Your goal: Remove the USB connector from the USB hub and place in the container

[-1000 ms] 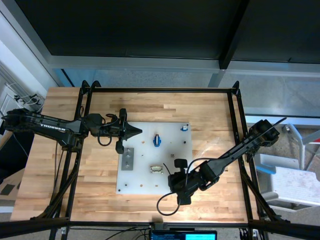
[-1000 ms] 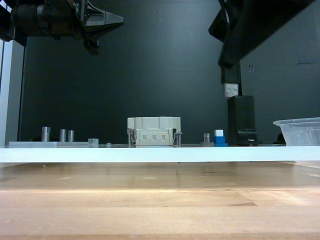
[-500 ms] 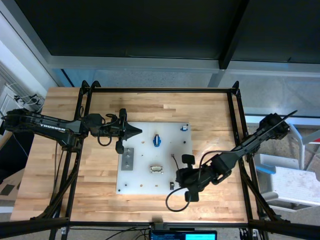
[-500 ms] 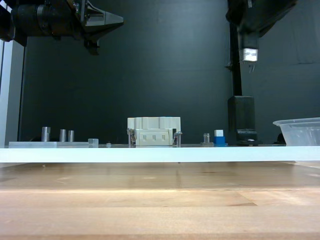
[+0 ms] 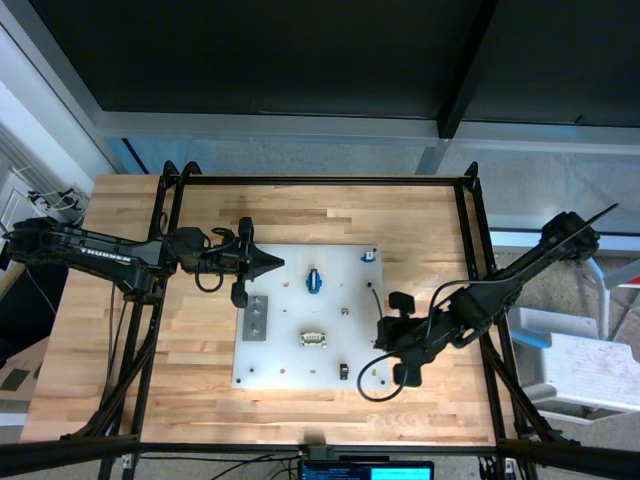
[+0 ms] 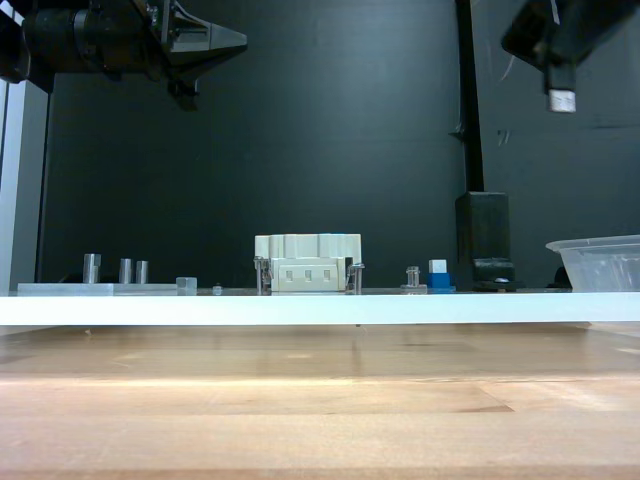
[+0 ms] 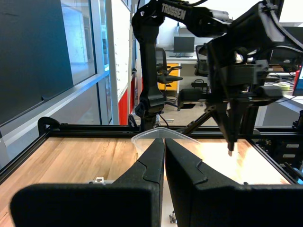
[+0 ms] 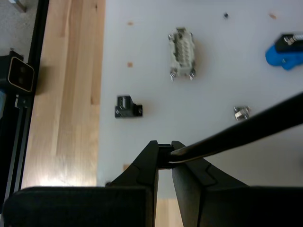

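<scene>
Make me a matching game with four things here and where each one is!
1 USB connector
2 USB hub
3 container
4 left gripper

A on the wooden table
B shut, high over the white board's edge
C pinched in the right gripper, in the air
D on the white board, unplugged

Pairs: 1-C, 2-D, 3-A, 4-B

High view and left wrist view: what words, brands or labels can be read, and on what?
"TROSSEN": left arm, high view; its left tool hangs shut over the white board's far left corner.
"TROSSEN": right arm, left wrist view; its right tool is shut on the USB connector above the board.
Screen at the near edge: too small to read.
</scene>
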Robot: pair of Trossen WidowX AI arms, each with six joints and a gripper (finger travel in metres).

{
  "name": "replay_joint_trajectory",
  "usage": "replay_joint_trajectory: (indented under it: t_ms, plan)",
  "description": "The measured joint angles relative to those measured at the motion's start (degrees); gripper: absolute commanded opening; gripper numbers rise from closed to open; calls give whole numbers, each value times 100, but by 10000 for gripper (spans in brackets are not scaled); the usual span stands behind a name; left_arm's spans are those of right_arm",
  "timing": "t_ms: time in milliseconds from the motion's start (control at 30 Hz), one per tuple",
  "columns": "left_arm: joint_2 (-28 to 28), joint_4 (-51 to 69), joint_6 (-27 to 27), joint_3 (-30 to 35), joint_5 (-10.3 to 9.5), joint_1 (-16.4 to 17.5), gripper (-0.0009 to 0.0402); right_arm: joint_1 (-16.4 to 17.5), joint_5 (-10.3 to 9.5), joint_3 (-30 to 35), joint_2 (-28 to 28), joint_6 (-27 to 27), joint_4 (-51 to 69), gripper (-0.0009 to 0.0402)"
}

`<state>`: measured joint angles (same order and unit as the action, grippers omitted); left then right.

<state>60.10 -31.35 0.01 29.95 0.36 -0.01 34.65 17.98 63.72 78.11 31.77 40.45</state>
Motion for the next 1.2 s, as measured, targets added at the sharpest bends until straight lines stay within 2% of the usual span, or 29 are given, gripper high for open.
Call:
replay_joint_trajectory:
  t_ms: [633, 1200]
  plan:
    - [0, 0, 0, -2, 0, 0, 1, 98, -22, -1316, -1733, 804, 1064, 0]
    - [0, 0, -2, -2, 0, 0, 1, 413, -26, -2194, -2538, 1906, 1333, 0]
